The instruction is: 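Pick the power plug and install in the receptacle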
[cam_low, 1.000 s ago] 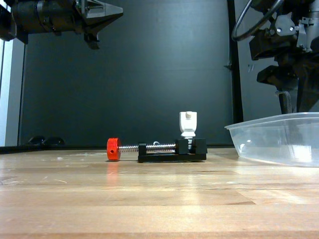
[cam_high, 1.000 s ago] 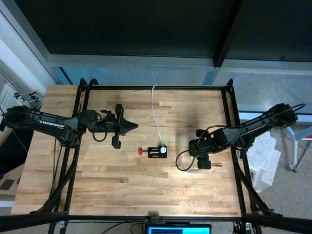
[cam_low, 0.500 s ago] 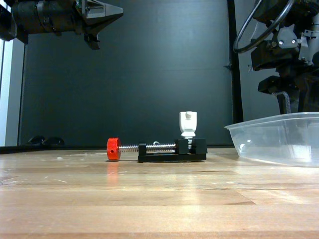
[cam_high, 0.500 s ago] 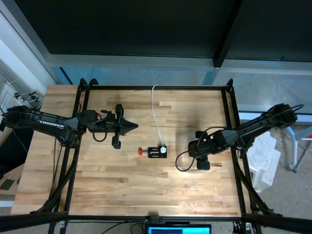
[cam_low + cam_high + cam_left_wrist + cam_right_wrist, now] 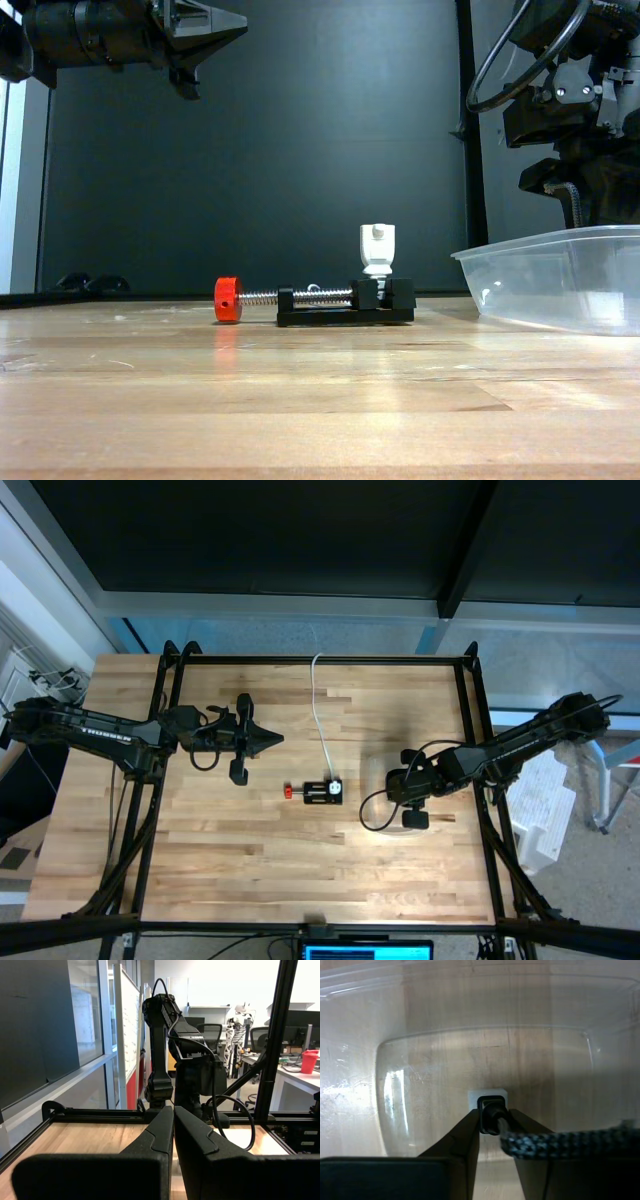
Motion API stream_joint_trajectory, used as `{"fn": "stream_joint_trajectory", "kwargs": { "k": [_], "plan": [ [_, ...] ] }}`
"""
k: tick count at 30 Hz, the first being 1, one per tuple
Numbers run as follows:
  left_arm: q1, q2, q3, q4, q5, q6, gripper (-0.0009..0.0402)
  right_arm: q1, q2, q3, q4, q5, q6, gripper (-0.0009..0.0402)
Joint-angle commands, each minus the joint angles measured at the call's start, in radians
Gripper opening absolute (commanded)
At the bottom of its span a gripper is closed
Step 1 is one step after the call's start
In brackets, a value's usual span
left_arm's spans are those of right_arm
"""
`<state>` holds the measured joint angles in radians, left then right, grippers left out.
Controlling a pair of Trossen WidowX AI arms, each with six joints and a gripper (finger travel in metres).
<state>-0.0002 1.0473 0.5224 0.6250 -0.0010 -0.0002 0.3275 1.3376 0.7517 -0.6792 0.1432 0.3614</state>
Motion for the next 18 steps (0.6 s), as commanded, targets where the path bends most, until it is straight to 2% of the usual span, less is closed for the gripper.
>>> {"fn": "stream_joint_trajectory", "kwargs": {
  "k": [1, 5, 8, 18],
  "plan": [
    [0.0, 0.0, 0.0, 0.0, 0.0, 0.0, 0.0, 0.0, 0.0, -0.001, 0.0, 0.006, 0.001, 0.0036],
    [0.0, 0.0, 0.0, 0.0, 0.0, 0.0, 0.0, 0.0, 0.0, -0.005, 0.0, 0.007, 0.005, -0.0004],
    [0.0, 0.0, 0.0, 0.0, 0.0, 0.0, 0.0, 0.0, -0.001, -0.007, 0.0, 0.008, 0.005, 0.0006],
    [0.0, 0.0, 0.0, 0.0, 0.0, 0.0, 0.0, 0.0, -0.026, -0.007, -0.003, 0.014, 0.005, -0.0001]
  ]
}}
